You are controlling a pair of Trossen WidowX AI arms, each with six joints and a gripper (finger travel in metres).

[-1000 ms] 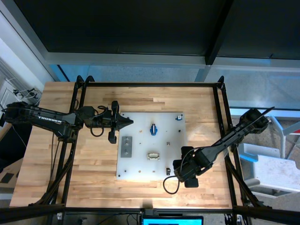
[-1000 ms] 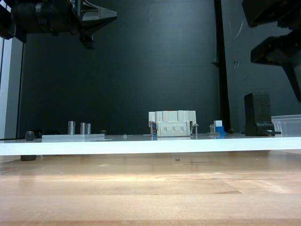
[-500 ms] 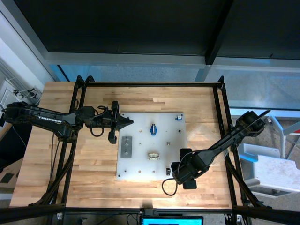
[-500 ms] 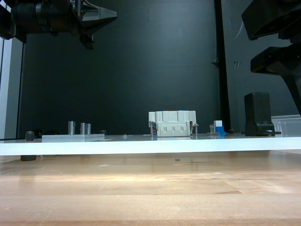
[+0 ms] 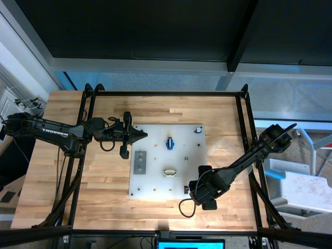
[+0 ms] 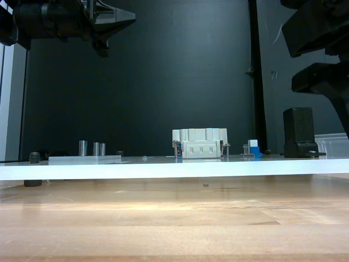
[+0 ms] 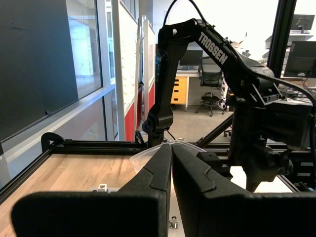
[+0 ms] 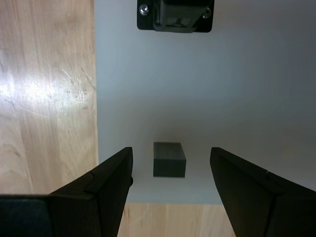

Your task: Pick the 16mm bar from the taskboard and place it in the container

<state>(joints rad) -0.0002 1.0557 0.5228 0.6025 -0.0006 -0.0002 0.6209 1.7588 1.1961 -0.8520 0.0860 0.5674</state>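
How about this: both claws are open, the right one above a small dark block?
Only the right gripper is open, above the dark block on the taskboard. The left gripper, by the board's far-left corner, is shut, per the left wrist view.

The right pincer (image 5: 192,188), over the board's (image 5: 155,181) near right corner, is cut off by the low view's top and right edges. The left pincer (image 5: 141,135) is cut by that view's top edge. There the container (image 6: 335,144) is a faint sliver at the right edge. Three bars (image 6: 91,148) are too small to tell which is 16mm. In the left wrist view, the pressed-together fingers (image 7: 195,173) hide most of the board.
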